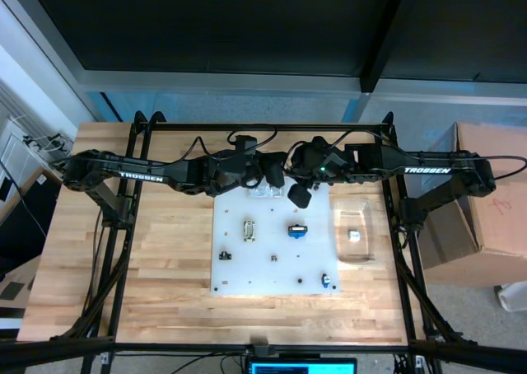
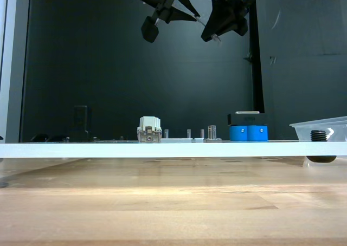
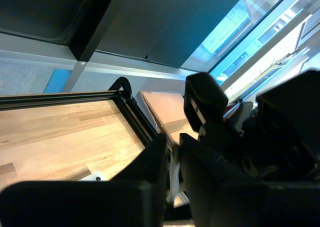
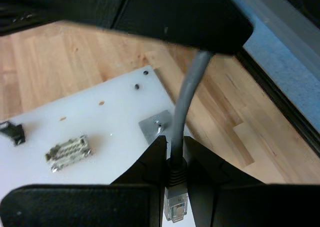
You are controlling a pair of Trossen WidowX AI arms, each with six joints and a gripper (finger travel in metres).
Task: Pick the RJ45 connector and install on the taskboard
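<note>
RJ45 connector (image 4: 176,207) held by right gripper (image 4: 174,143), left gripper (image 3: 173,146).

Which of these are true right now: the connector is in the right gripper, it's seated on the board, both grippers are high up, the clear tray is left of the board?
1. The right gripper holds the RJ45 connector. True; its grey cable runs up towards the left gripper.
2. The connector is seated on the task board. False: it is in the air, clear of the board.
3. Both grippers are high above the board. True, as the low view shows.
4. The clear tray lies left of the board. False: it lies on the right arm's side.
</note>
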